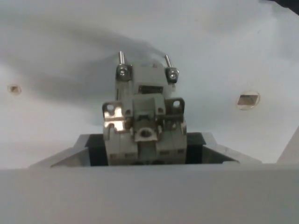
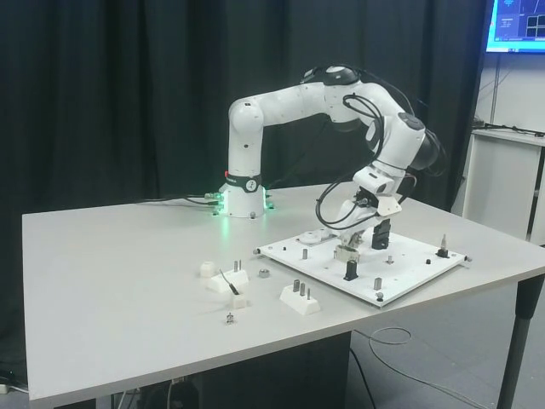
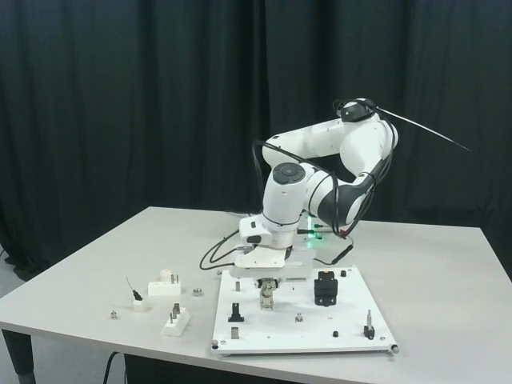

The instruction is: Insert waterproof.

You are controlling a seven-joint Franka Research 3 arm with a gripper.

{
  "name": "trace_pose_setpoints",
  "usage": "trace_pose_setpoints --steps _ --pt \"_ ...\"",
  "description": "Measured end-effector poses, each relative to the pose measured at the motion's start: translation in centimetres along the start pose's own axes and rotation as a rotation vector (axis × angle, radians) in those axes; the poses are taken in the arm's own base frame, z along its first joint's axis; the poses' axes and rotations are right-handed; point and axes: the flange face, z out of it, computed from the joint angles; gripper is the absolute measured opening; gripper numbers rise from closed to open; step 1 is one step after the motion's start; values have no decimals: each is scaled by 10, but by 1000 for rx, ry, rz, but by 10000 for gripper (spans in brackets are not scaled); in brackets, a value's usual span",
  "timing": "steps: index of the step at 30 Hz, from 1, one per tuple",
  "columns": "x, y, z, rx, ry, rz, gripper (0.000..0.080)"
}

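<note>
While the white arm [image 2: 289, 98] bends down over the white square board [image 3: 352, 332], I see the hand [image 3: 265, 298] hanging just above the board's surface with a small grey plastic connector with metal clips and two upright screws [image 1: 142, 114] clamped between its fingers. In the wrist view that connector sits straight between the fingertips, its two screws pointing away from the hand and its body filling the gap, so the hand is closed on it. From the second room view the connector's lower end looks very near the board, but I cannot tell whether it touches. Just beside the hand on the board stands a black boxy block [image 3: 325, 289], and a short black upright post [image 3: 236, 313] stands near the hand on the other side. A thin metal pin on a dark base [image 3: 369, 326] stands farther off, near the board's corner. Well apart from the hand, on the bare grey desk [image 2: 111, 264], lie three small white holder blocks [image 2: 301, 297] and a loose grey nut [image 2: 264, 273]. A green light glows at the arm's base [image 2: 241, 198].
</note>
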Motion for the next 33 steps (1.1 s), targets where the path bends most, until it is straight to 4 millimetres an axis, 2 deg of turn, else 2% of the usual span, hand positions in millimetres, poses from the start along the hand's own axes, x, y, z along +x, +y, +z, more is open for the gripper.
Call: trace_pose_setpoints --steps 33 --pt "-8 -3 8 -8 -3 -15 317"
